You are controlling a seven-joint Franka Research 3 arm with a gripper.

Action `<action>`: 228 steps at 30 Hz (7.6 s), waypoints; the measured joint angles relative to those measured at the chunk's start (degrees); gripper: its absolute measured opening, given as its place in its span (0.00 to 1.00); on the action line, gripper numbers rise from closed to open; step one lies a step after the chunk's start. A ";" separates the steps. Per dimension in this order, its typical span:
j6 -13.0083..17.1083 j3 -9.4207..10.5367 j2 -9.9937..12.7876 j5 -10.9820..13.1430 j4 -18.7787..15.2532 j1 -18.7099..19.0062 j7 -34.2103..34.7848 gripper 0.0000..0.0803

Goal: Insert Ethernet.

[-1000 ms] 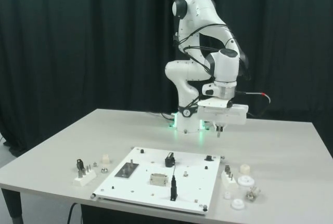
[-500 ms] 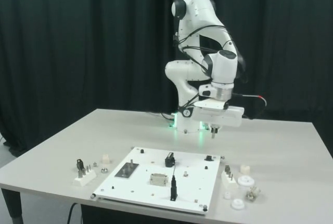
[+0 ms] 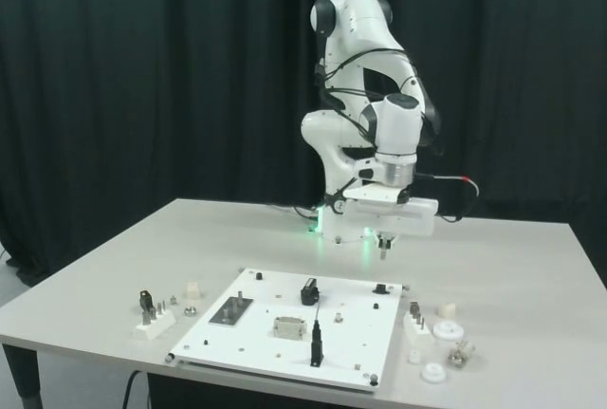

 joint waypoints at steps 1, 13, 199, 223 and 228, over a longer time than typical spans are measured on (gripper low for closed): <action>0.34 -0.01 0.32 0.00 0.08 -0.09 0.00 0.10; 2.13 -0.09 3.39 -0.44 1.31 -1.60 -1.39 0.10; 6.08 0.07 10.05 -1.00 1.23 -2.85 1.04 0.10; 6.21 0.15 10.12 -1.00 1.23 -2.85 2.04 0.10; 6.18 0.18 10.12 -1.00 1.21 -2.85 2.11 0.10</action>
